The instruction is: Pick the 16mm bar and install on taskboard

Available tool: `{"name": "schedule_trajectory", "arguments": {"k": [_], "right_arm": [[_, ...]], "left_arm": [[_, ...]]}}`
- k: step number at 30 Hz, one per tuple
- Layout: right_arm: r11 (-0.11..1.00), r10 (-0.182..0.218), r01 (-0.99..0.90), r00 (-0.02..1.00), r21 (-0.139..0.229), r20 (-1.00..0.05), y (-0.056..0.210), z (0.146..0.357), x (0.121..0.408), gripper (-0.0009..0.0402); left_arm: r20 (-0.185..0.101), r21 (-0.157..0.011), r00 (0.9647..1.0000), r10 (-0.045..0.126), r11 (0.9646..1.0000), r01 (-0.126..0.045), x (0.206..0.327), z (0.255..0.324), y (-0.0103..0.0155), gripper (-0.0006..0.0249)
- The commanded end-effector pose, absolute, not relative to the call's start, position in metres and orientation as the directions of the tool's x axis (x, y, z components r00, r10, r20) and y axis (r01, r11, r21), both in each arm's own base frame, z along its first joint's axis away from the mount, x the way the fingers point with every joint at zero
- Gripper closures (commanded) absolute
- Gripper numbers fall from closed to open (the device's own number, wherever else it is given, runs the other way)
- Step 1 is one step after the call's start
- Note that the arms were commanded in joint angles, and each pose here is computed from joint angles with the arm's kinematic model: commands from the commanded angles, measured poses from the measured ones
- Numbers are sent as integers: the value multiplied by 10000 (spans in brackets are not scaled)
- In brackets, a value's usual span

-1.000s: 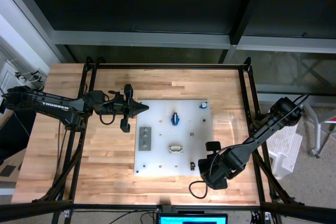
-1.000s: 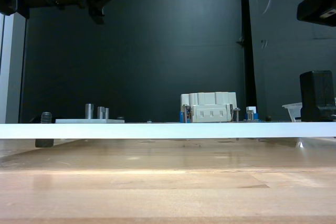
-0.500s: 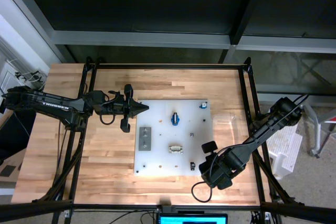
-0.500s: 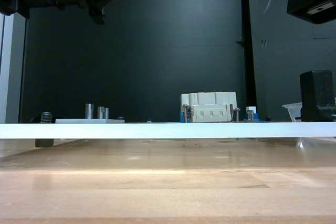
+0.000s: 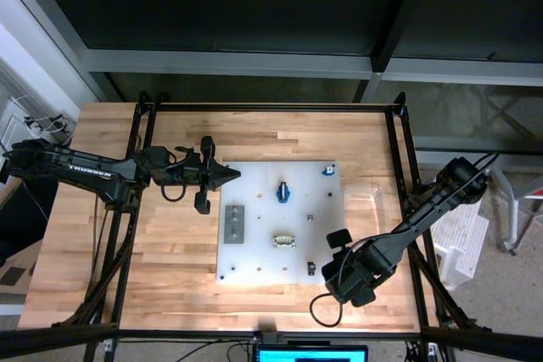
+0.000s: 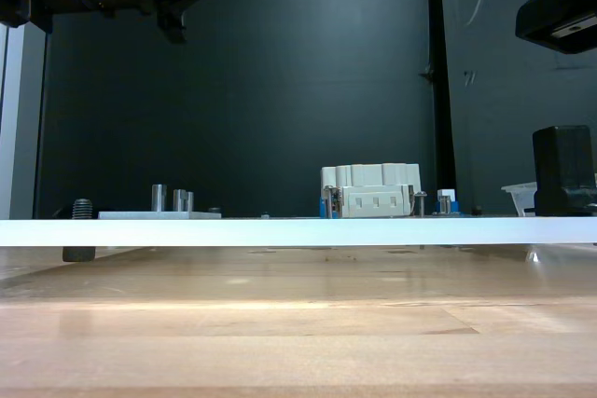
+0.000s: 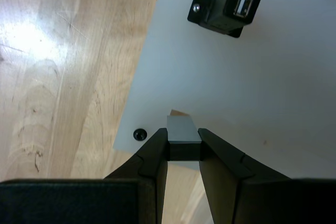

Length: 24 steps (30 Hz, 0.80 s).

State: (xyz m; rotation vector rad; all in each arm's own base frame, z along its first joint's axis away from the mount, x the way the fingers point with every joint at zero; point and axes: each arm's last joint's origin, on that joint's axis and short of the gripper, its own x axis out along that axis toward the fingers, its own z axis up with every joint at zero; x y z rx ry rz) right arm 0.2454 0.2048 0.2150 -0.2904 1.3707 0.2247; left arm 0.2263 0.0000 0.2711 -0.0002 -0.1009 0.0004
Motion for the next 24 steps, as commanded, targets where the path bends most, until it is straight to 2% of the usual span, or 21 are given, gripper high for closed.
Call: {"name": "schedule_trajectory", "arguments": {"k": [1,24], "right_arm": [[9434,-106,-3236,1892,-726,-9819,2049,2135,2455,393],[9440,-50,-3225,1952,-691,-9807,2040,2054,2446,393]], "left_arm": [[1015,-2,9948,0,10000,0,2263,2712,0,243],[1015,-2,9948,0,10000,0,2263,2712,0,243]]}}
